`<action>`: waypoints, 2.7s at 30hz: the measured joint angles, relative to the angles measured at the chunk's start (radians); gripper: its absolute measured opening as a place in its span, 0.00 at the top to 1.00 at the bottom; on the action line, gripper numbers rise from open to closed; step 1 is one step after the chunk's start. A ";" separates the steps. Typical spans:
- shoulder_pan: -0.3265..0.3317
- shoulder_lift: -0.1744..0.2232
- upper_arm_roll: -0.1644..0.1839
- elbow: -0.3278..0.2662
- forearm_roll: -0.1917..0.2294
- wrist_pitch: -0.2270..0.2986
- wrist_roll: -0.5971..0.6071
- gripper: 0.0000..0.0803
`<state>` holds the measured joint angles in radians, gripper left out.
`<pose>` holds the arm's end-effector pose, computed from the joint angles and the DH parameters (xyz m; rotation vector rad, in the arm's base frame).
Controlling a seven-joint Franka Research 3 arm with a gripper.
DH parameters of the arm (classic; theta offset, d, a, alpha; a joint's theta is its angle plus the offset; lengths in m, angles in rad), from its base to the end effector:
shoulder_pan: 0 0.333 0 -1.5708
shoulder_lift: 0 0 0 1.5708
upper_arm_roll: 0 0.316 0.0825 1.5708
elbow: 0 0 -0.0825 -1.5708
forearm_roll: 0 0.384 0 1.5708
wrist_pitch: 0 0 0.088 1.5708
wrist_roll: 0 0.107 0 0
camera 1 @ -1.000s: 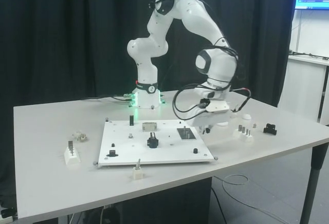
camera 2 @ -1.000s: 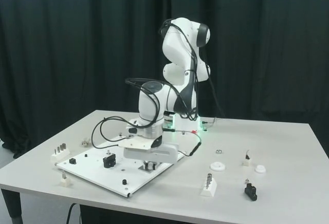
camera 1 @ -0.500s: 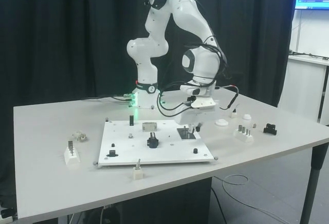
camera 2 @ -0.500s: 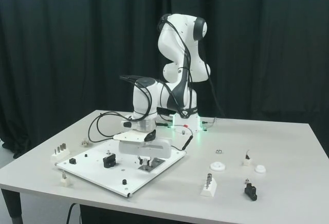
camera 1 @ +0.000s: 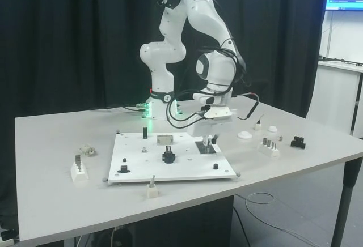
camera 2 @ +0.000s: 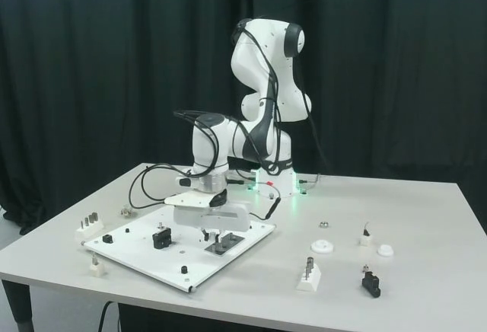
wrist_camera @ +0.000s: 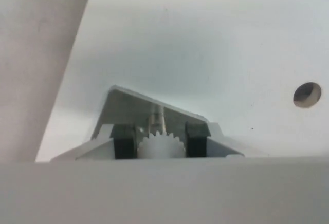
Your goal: Insert small gear.
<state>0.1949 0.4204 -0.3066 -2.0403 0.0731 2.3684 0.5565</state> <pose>0.5865 -0.0618 0.2377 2.8658 -1.0489 -0.0794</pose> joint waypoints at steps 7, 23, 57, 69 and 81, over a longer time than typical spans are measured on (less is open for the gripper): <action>-0.004 0.000 0.000 -0.005 0.012 0.003 -0.014 0.75; -0.010 0.000 0.000 -0.042 0.059 0.078 -0.063 0.75; -0.008 0.000 0.001 -0.058 0.099 0.092 -0.127 0.75; 0.000 -0.001 0.002 -0.058 0.100 0.092 -0.152 0.75; -0.001 -0.001 0.001 -0.058 0.100 0.091 -0.166 0.75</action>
<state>0.1940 0.4196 -0.3055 -2.0982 0.1728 2.4596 0.3908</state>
